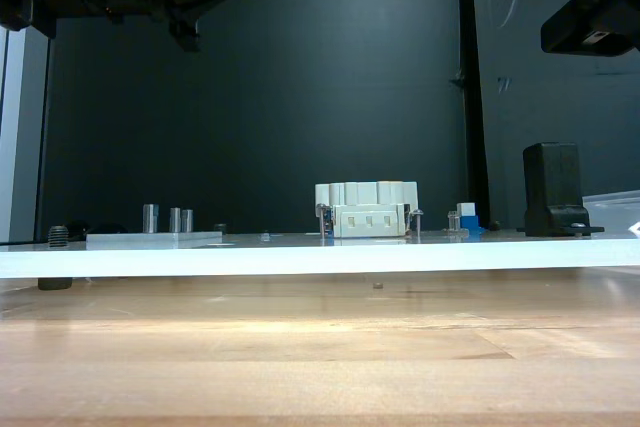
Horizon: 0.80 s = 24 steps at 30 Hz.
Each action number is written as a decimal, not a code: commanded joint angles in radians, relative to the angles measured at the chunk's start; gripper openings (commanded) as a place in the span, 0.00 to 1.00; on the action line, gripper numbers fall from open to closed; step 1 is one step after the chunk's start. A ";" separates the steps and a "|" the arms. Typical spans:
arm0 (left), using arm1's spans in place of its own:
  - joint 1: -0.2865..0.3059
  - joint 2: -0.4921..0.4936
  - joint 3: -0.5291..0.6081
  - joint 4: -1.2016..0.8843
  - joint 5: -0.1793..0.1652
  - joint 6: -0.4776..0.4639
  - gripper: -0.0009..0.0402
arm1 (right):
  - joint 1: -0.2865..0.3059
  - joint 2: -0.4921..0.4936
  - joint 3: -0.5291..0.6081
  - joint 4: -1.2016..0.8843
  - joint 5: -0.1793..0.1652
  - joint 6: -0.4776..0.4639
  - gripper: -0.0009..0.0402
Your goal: Pick the 16mm bar from the taskboard and place it in the container
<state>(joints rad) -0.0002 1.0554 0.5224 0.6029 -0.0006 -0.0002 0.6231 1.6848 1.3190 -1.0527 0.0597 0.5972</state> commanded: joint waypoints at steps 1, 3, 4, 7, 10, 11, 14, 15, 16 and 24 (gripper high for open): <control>0.000 0.000 0.000 0.000 0.000 0.000 0.02 | 0.002 0.008 -0.002 0.013 0.002 -0.002 0.33; 0.000 0.000 0.000 0.000 0.000 0.000 0.02 | 0.002 0.013 -0.002 0.023 0.002 -0.002 0.37; 0.000 0.000 0.000 0.000 0.000 0.000 0.02 | 0.002 0.014 -0.002 0.026 0.002 -0.002 0.39; 0.000 0.000 0.000 0.000 0.000 0.000 0.02 | 0.003 0.024 -0.002 0.026 0.002 -0.001 0.44; 0.000 0.000 0.000 0.000 0.000 0.000 0.02 | 0.004 0.038 -0.002 0.027 0.001 0.000 0.48; 0.000 0.000 0.000 0.000 0.000 0.000 0.02 | 0.005 0.040 -0.002 0.027 0.001 0.000 0.48; 0.000 0.000 0.000 0.000 0.000 0.000 0.02 | 0.006 0.053 -0.002 0.035 0.001 0.000 0.49; 0.000 0.000 0.000 0.000 0.000 0.000 0.02 | 0.006 0.056 -0.002 0.039 0.001 -0.001 0.49; 0.000 0.000 0.000 0.000 0.000 0.000 0.02 | 0.006 0.058 -0.002 0.043 0.001 -0.002 0.49; 0.000 0.000 0.000 0.000 0.000 0.000 0.02 | 0.008 0.074 -0.015 0.054 0.001 -0.003 0.48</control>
